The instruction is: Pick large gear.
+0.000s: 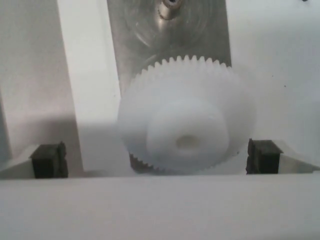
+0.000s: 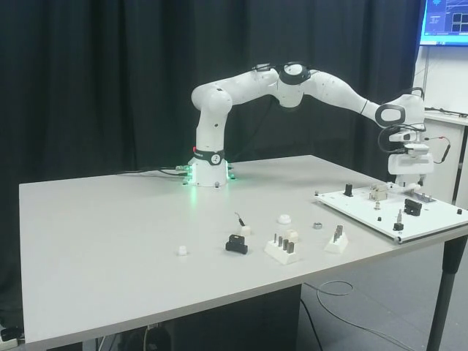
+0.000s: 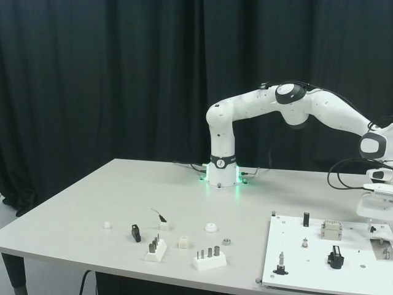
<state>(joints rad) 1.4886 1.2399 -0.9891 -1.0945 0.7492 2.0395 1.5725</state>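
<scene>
The white bar point(image 1: 160, 207) lies nearest the wrist camera. Beyond it the table point(image 2: 117, 227) carries the white board point(image 2: 431, 223). There the large gear point(image 1: 186, 117) sits between the tool's point(image 1: 156, 159) spread fingertips. Centre, descend, then close evenly on its toothed rim.

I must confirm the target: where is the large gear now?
In the wrist view, the white large gear lies between the two open black fingertips, just below a metal peg on the grey plate.
</scene>
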